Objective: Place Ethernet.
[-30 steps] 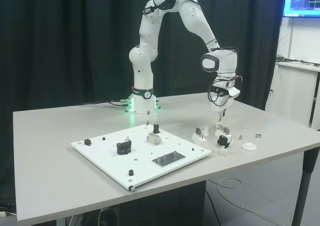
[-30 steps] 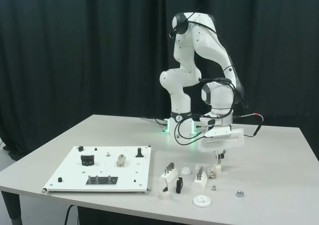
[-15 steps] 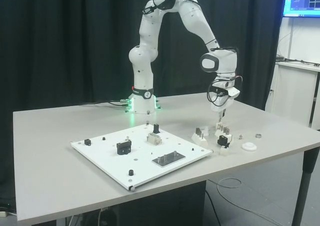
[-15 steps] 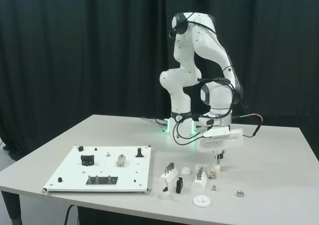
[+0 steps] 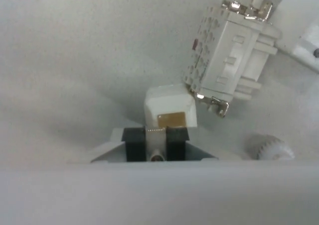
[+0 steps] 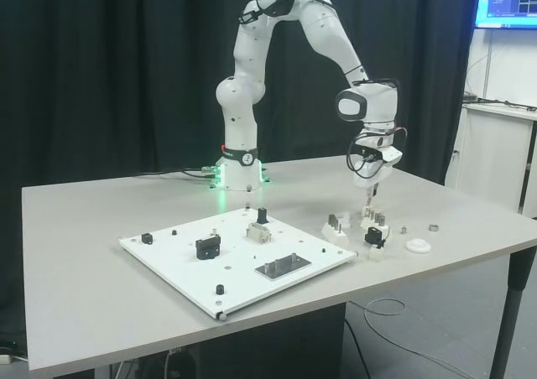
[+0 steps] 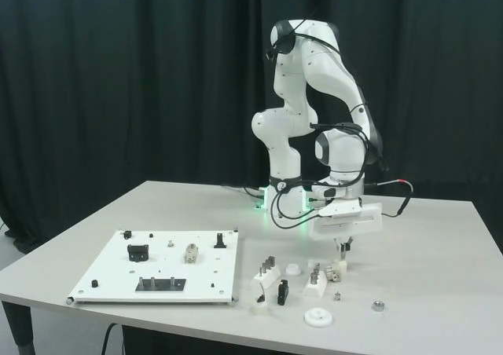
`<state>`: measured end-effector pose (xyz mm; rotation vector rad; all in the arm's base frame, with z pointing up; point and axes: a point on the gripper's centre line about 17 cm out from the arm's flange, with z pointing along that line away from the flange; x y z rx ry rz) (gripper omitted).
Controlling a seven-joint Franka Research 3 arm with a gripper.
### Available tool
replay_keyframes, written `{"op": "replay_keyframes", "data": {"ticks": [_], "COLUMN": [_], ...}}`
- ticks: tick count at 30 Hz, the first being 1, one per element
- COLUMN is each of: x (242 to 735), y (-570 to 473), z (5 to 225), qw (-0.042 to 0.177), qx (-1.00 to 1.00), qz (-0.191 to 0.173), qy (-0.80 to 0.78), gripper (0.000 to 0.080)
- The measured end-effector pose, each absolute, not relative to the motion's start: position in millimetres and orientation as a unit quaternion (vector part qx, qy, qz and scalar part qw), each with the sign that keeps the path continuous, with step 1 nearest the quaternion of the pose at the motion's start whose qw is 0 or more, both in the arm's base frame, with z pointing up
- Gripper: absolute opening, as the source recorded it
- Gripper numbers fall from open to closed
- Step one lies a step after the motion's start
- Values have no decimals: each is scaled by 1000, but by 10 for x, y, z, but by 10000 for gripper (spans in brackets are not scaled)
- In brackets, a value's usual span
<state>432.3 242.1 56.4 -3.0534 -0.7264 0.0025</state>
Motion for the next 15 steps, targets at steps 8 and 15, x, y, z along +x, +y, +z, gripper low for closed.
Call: {"op": "replay_keyframes", "data": {"ticks": [8,15], "x": [4329,4322], "y": [2375,2369], "z": [555,556], "qw": [-3,-4], "qx": [-972,-972], "qz": [2,3], "qy": [-235,-237], "gripper": [81,81]}}
